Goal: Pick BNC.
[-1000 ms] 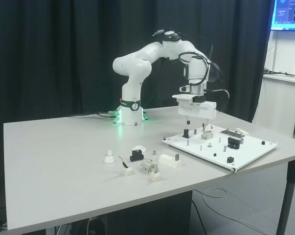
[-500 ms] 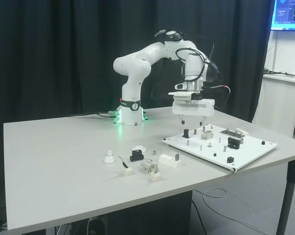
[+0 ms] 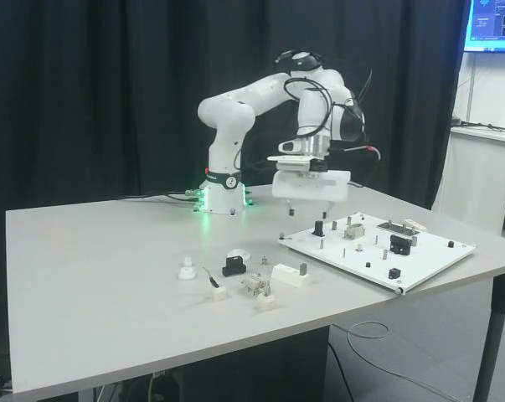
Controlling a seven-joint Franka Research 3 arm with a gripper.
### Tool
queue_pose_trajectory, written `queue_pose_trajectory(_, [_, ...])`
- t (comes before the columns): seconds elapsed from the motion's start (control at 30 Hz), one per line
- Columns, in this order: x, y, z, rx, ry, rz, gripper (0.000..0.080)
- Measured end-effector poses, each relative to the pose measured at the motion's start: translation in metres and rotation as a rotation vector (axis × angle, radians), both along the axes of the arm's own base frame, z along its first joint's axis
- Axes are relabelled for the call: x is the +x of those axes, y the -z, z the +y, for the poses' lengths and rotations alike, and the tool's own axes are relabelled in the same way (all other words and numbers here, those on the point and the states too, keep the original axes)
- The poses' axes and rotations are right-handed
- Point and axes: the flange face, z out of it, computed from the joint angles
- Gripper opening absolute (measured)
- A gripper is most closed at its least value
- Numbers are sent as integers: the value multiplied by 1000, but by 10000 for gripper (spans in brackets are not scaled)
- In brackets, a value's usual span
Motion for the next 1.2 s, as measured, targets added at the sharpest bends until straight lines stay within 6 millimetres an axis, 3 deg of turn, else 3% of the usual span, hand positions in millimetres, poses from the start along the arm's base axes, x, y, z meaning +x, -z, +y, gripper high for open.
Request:
queue_pose_trajectory(0.57, [8,9,-77,-63,-404,121,800])
queue_pose_trajectory(0.8, [6,20,-94,-64,-575,145,800])
queue_pose_trajectory(1.2, [7,45,-111,-17,-650,111,800])
